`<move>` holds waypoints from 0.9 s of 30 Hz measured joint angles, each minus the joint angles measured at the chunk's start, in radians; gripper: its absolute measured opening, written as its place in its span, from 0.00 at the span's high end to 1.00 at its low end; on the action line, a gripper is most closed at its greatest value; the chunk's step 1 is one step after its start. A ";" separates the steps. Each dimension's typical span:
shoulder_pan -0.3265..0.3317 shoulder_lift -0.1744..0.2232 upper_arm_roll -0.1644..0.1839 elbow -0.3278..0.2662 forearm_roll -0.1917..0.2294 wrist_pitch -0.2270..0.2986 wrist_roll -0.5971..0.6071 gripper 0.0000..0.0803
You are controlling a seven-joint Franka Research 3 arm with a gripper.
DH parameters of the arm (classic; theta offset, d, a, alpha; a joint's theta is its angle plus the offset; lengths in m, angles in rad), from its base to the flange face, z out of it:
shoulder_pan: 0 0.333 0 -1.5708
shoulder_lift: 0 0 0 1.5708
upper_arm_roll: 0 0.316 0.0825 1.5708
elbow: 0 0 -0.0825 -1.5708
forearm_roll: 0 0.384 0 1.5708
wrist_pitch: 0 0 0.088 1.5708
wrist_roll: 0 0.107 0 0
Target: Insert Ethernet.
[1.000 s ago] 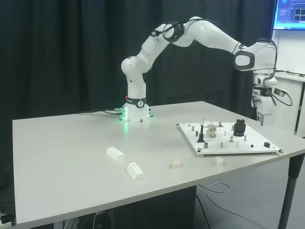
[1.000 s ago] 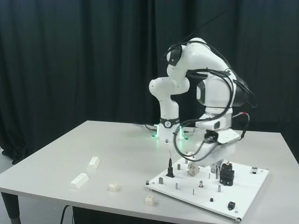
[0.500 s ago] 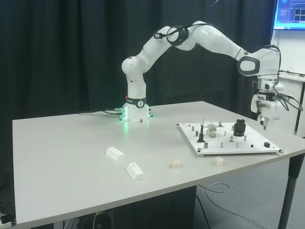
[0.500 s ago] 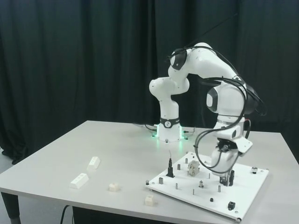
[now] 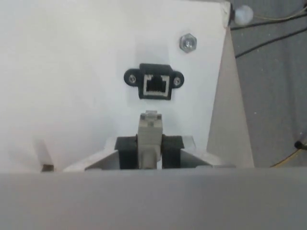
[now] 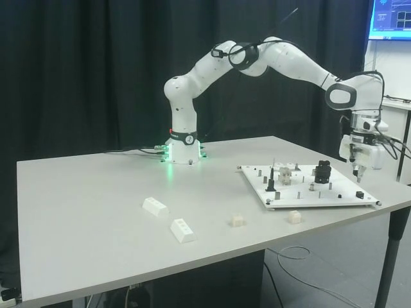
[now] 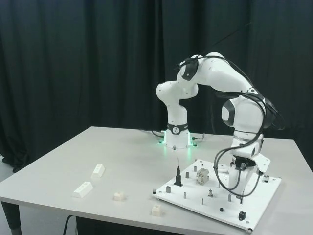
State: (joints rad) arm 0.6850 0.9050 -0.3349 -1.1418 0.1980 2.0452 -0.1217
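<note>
Ethernet plug [image 5: 149, 130] was clamped in my end effector [image 5: 149, 158], fingers closed on its body. Over the last second I swung out and down to the board's [image 5: 72, 72] far corner; socket [image 5: 157, 85] sat just ahead, not yet mated.

End effector [image 6: 357, 168] above white board [image 6: 308, 190].

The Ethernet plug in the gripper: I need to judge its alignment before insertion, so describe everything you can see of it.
The Ethernet plug is a small grey plastic connector, clamped between the black pads of the gripper, its tip pointing at the socket. It hangs above the white board, not yet inserted; a gap shows between tip and socket. In the wrist view it sits roughly in line with the opening. The socket is a black-framed port fixed by two screws.
</note>
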 joint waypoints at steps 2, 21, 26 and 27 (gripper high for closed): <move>0.000 0.014 0.000 0.017 0.004 -0.007 -0.004 0.88; 0.002 0.087 0.001 0.113 0.033 -0.064 -0.017 0.88; 0.001 0.095 0.000 0.121 0.033 -0.064 -0.029 0.88; 0.000 0.097 0.000 0.124 0.033 -0.064 -0.030 0.88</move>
State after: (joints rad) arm 0.6851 1.0022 -0.3353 -1.0179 0.2306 1.9814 -0.1515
